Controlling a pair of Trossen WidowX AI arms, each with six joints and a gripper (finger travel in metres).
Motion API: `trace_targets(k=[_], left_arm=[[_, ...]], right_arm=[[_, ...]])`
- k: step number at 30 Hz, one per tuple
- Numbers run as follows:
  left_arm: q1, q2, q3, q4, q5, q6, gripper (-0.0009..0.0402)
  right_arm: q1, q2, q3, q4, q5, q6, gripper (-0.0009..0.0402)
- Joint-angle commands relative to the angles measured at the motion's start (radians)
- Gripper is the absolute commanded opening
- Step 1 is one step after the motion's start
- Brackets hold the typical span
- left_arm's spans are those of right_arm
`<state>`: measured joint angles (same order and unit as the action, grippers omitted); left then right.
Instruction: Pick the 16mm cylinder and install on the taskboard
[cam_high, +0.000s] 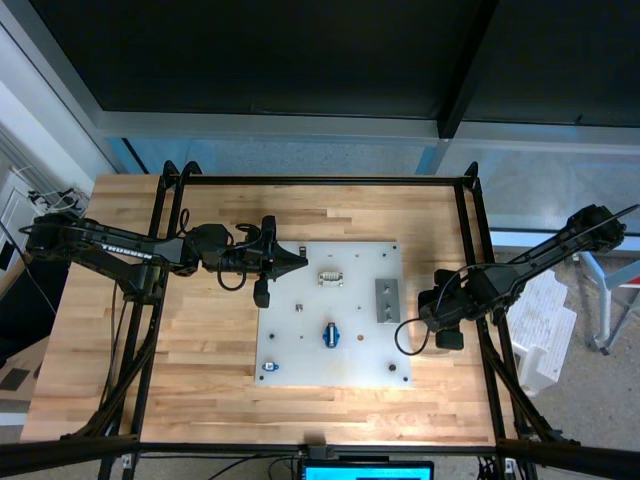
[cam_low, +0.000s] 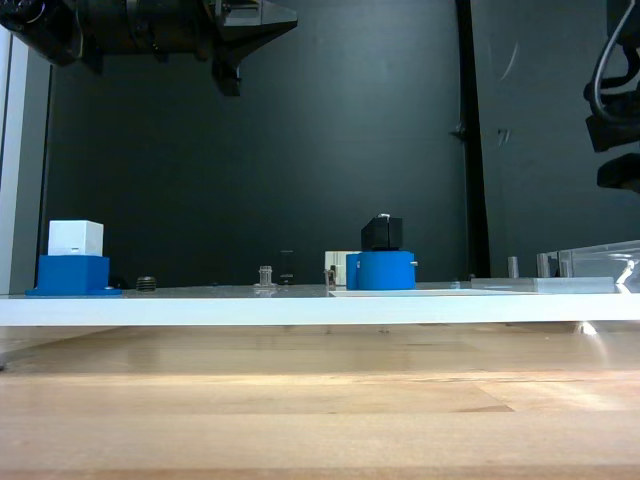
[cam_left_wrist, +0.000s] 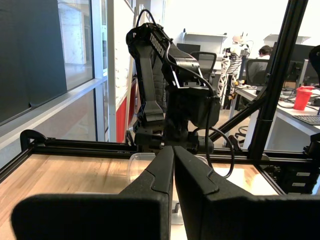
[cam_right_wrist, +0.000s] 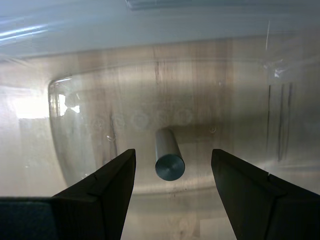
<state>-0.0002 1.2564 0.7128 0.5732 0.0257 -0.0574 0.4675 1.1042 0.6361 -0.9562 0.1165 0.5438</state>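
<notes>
Flat on the worktop (cam_high: 200, 350), midway between the 2 arms: taskboard (cam_high: 330, 372). On it: block (cam_high: 387, 299) toward the right edge, knob (cam_high: 330, 335) left of that and nearer the front. High over its rear-left part: left hand (cam_high: 300, 262). Right of the taskboard: tray (cam_right_wrist: 235, 100). Lying in it: cylinder (cam_right_wrist: 167, 152), below the right hand (cam_right_wrist: 172, 151), between its 2 fingers (cam_right_wrist: 107, 190), touching neither.

High view looks down on the taskboard (cam_high: 310, 360); low view skims it at table level. Left wrist view runs along the left gripper (cam_left_wrist: 173, 148), above the board, toward the right arm (cam_left_wrist: 165, 90). Right wrist view looks past the right gripper (cam_right_wrist: 172, 152), closely into a clear tray (cam_right_wrist: 75, 130).
</notes>
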Motion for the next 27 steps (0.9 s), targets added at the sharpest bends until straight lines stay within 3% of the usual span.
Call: trace_targets(k=[1,19,27], left_arm=[[0.0,0.0,0.0,0.0,0.0,0.0,0.0],[0.0,0.0,0.0,0.0,0.0,0.0,0.0],[0.0,0.0,0.0,0.0,0.0,0.0,0.0]], right_arm=[[0.002,0.0,-0.019,0.019,-0.003,0.004,0.021],[0.009,0.069,-0.04,0.075,-0.005,0.02,0.021],[0.011,0.066,-0.04,0.075,-0.014,0.02,0.0185]])
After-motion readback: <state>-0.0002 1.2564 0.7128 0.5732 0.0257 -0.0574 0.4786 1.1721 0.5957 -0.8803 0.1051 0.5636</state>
